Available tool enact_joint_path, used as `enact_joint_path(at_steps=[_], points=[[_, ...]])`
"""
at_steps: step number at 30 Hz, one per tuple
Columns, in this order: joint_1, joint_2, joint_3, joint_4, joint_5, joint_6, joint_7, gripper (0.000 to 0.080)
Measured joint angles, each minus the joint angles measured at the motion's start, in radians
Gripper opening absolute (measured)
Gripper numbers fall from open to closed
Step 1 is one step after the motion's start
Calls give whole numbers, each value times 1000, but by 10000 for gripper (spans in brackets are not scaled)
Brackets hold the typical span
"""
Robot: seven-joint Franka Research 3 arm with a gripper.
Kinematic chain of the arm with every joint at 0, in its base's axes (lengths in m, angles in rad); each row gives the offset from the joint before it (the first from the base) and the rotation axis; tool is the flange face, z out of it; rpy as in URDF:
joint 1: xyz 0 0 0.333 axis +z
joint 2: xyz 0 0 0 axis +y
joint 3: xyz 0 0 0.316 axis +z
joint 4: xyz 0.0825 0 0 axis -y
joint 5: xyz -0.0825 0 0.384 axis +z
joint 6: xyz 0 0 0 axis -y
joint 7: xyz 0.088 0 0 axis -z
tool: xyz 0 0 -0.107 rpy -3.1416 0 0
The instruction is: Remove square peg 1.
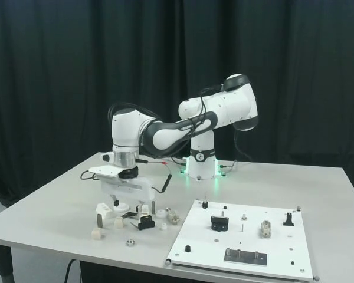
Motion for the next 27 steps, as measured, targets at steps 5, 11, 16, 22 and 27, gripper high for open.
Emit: enact_joint_path(at_steps=[5,11,16,22,27], points=[[0,0,-4,4,-6,-1,1,800],[0,0,-8,6,-13,-1,2,800],[0,0,-10,6,-14,-1,2,800],[-1,0,-11,7,-15,0,2,800],[-3,0,-11,9,-16,5,2,800]])
